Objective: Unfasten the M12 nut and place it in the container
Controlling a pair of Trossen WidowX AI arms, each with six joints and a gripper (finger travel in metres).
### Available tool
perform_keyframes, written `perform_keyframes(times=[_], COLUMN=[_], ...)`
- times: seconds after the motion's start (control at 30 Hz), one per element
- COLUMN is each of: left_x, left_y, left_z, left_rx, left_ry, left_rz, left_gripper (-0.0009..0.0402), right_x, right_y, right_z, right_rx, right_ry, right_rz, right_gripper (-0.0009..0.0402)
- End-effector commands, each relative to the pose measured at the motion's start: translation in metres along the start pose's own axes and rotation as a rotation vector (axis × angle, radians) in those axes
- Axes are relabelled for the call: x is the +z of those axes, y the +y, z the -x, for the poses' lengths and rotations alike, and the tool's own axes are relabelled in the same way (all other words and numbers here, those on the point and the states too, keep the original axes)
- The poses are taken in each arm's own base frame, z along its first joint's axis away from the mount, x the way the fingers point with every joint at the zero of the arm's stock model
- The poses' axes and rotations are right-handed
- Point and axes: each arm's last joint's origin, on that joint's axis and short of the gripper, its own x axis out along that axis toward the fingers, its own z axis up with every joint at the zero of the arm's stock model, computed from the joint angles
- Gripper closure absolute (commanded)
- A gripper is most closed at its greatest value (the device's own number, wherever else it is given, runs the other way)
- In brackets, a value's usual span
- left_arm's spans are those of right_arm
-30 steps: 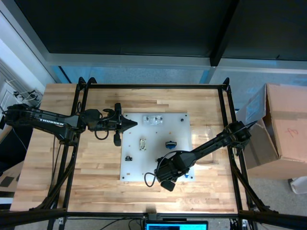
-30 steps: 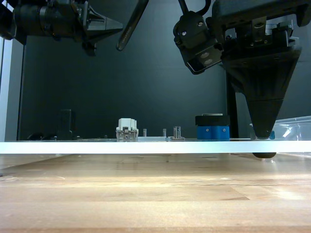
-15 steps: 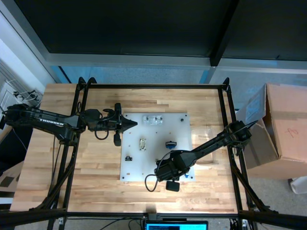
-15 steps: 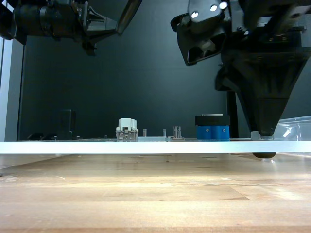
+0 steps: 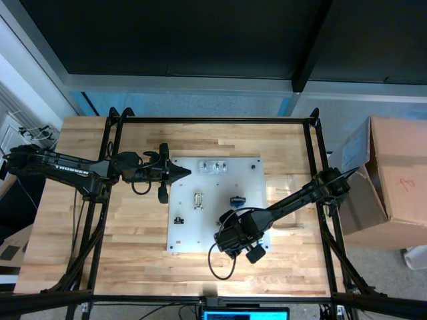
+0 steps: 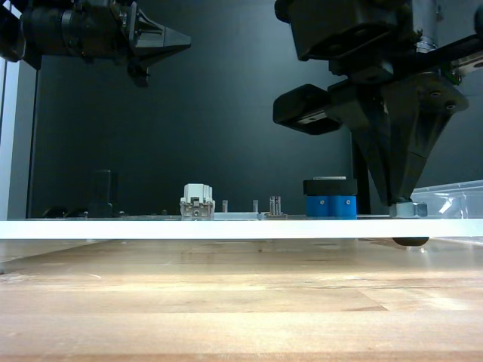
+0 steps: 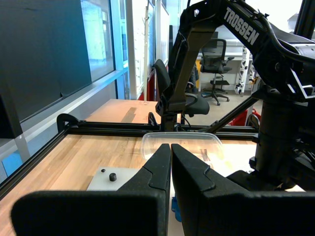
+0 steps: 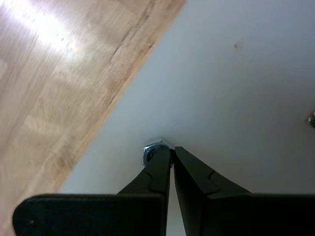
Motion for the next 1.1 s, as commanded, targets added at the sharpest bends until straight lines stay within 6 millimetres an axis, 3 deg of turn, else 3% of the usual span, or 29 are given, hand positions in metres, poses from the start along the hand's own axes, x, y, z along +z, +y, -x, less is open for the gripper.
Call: perform_keyframes(times=[0.03, 0.33, 0.6, 0.83, 1.1], left_x=[0.000, 0.000, 0.000, 0.000, 0.000], left_y=[0.000, 0.000, 0.000, 0.000, 0.000], left_z=[0.000, 0.000, 0.000, 0.000, 0.000], left_rx=[0.000, 0.000, 0.000, 0.000, 0.000], left_ry=[0.000, -0.001, 0.000, -0.001, -0.001], left_rz=[0.000, 0.000, 0.000, 0.000, 0.000], left_gripper=[0.0393, 0.0393, 0.0393, 0.0393, 0.0393], right_x=[-0.001, -0.002, -0.004, -0.007, -0.009], right_y=[0.001, 0.001, 0.002, 0.004, 0.007], right_z=[0.001, 0.004, 0.023, 0.045, 0.048], right_rx=[0.010, 0.010, 0.010, 0.004, 0.009], right_ry=[0.008, 0.004, 0.006, -0.042, -0.035], right_rz=[0.004, 0.053, 0.032, -0.182, -0.392], right_gripper=[0.0380, 0.0390, 0.0391, 0.0391, 0.0393])
